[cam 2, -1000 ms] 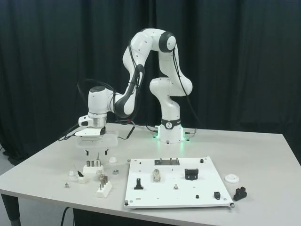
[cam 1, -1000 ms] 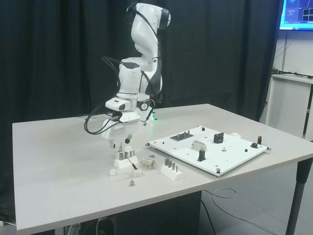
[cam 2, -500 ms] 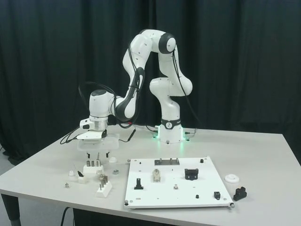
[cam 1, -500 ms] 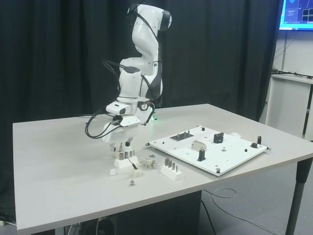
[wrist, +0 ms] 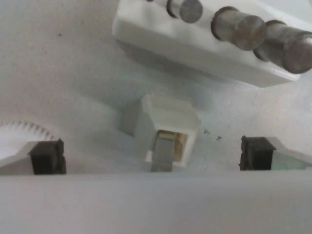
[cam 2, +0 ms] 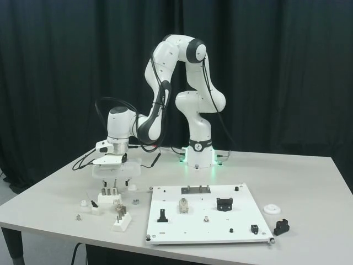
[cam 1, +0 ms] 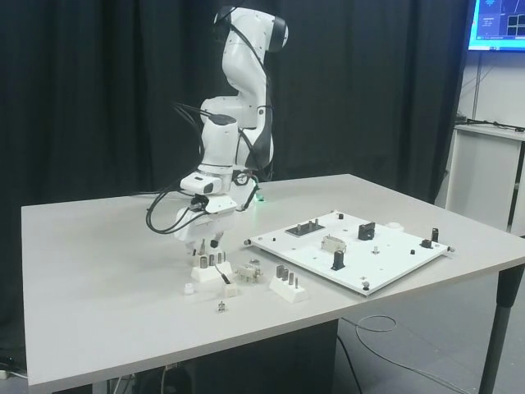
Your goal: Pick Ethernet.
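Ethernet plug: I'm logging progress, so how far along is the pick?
Done: the gripper is over the Ethernet plug, which sits between its open fingers. In hand: nothing yet; the plug rests on the table. Left: descend, close, lift.

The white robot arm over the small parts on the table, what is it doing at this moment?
The white robot arm is reaching down to pick up a small white connector that lies on the grey table. Its gripper is open and hangs just above the connector, with one finger on each side, not yet touching it. Beside the connector stands a white block holding grey metal pegs. The white board with black parts is untouched.
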### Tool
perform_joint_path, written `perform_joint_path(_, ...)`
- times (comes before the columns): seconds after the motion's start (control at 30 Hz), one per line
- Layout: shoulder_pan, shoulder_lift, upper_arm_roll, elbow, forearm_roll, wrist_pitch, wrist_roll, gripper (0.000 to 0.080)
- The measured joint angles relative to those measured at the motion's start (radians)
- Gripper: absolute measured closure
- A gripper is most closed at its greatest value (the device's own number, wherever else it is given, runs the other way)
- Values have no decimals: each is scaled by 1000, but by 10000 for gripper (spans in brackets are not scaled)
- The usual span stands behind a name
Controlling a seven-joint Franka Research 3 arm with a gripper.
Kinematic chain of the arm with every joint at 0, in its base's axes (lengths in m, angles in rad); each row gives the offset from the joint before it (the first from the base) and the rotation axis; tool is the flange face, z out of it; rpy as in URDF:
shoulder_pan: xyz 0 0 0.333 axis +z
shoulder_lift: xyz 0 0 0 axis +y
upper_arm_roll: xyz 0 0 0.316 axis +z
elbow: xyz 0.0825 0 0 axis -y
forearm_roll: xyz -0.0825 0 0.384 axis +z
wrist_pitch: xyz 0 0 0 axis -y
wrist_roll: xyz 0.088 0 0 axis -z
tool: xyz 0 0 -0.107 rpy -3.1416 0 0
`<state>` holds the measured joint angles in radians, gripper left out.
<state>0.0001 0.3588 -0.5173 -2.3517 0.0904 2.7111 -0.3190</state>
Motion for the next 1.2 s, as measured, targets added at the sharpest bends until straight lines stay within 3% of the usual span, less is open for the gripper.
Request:
perform_joint_path(0.3,0,0,0,-4,0,9,-7,3)
perform_joint_path(0.33,0,0,0,-4,0,9,-7,100)
perform_joint_path(0.37,0,0,0,-4,0,9,-7,262)
perform_joint_path(0.57,0,-2,0,-4,0,9,-7,262)
perform_joint_path(0.6,1,-3,0,-4,0,8,-7,441)
perform_joint_path(0.73,2,-9,0,-4,0,4,-6,441)
perform_joint_path(0.77,2,-11,0,-4,0,2,-5,636)
perform_joint_path(0.93,5,-22,-2,-4,0,-14,2,636)
perform_joint_path(0.97,5,-25,-2,-4,0,-17,3,728)
perform_joint_path(1.2,5,-44,-5,-1,0,-44,21,728)
